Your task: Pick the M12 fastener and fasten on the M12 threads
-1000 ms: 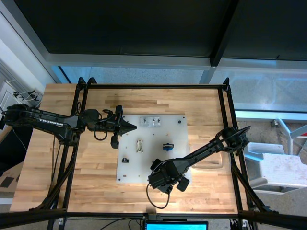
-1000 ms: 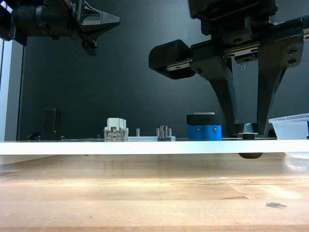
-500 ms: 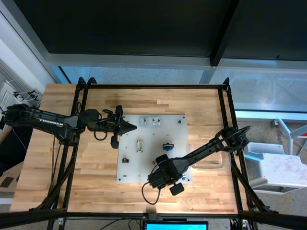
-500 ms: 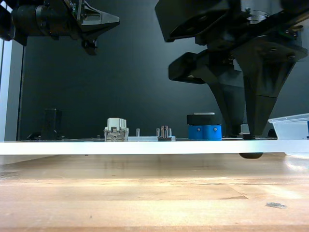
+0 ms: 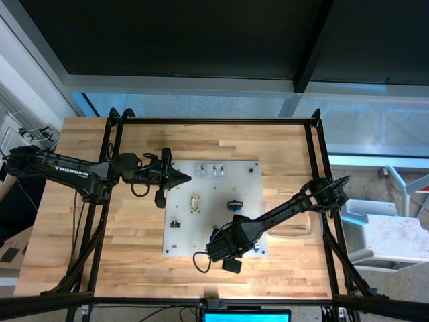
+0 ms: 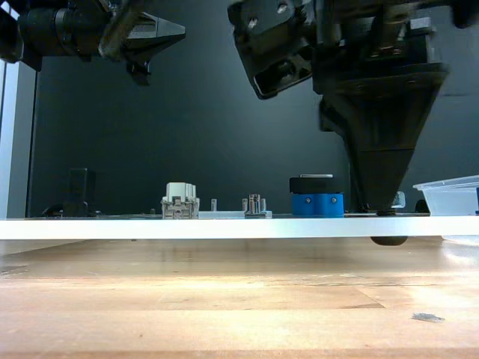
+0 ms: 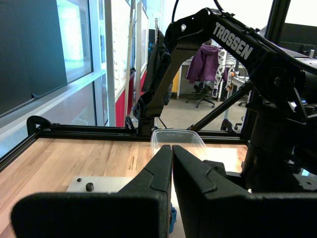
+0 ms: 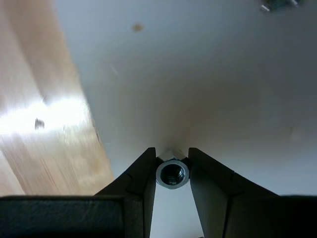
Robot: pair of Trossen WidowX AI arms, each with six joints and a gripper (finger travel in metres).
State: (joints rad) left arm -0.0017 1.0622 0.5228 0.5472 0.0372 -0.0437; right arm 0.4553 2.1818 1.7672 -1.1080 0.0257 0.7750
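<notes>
While my left gripper hangs closed at upper left, I've got the right gripper pinching the silver nut down by the white board, lower right.

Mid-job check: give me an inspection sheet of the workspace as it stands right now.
Surface: wooden table carrying the white board.
Job's things: silver nut pinched in the right gripper; stud hidden, cannot tell whether the nut is on it.
Clutter: clear tray, blue block, beige connector.
Grippers: right gripper shut on the nut, tips down at the board's near right edge; left gripper shut, raised over the board's far left.
Cables: cable loop hanging by the right wrist.
Surroundings: white chair right of the table.
</notes>
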